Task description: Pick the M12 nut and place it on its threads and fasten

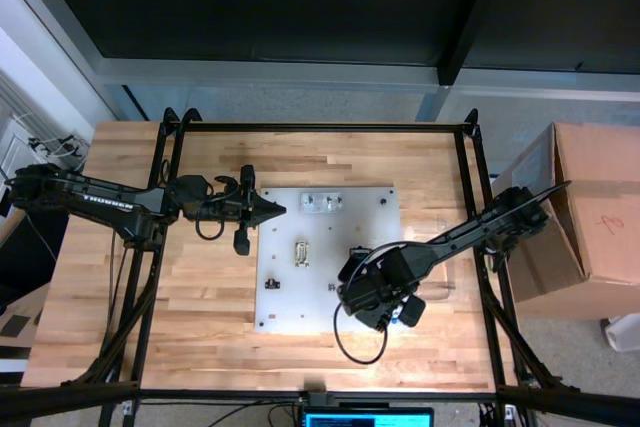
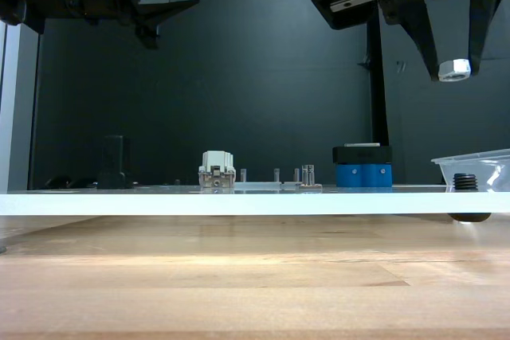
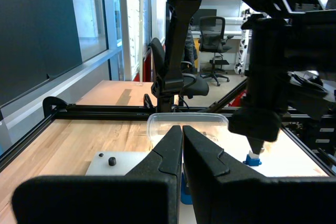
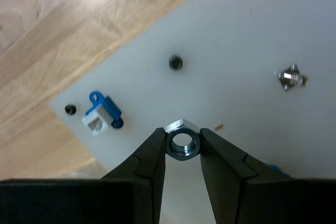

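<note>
Left gripper (image 1: 280,209), fingers pressed together and empty, hangs over the white board's (image 1: 300,297) left edge while the right gripper (image 2: 453,68) pinches the M12 nut (image 4: 182,145) above its bare stud (image 2: 464,182) near the near right edge, where a tilted landing could cross-thread it.
</note>
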Robot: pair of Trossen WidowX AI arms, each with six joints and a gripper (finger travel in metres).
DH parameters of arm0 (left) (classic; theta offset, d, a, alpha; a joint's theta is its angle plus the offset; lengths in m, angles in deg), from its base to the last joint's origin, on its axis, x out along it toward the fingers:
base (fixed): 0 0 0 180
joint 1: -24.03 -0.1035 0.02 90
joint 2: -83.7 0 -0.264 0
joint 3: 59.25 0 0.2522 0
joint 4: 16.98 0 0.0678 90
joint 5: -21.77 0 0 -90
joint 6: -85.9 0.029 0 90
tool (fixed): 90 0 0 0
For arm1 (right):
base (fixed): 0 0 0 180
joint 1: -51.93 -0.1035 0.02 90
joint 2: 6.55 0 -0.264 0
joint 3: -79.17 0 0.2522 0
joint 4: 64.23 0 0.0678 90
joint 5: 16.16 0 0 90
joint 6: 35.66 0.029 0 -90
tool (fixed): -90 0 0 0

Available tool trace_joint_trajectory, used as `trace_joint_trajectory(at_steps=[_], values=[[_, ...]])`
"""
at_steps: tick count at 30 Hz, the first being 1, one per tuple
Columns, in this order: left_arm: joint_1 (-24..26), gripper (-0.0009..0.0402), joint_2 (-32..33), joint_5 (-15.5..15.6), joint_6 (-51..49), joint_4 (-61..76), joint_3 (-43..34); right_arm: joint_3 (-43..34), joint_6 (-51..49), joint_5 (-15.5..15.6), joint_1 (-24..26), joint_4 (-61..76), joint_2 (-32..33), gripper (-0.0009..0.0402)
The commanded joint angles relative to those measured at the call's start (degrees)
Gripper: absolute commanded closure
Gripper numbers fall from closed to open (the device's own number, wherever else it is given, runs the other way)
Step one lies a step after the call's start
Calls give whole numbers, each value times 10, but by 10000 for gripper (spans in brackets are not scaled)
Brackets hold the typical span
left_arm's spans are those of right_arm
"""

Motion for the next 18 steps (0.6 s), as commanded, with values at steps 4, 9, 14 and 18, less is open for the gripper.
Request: trace_joint_trajectory(at_steps=[4, 9, 14, 18], values=[[0, 393, 0, 0, 0, 0, 0, -27, -2, 0, -8, -9, 33, 380], [0, 393, 0, 0, 0, 0, 0, -37, -6, 0, -11, -31, 56, 380], [0, 393, 0, 0, 0, 0, 0, -37, -7, 0, -15, -48, 78, 380], [0, 393, 0, 0, 0, 0, 0, -35, -7, 0, -20, -50, 83, 380]])
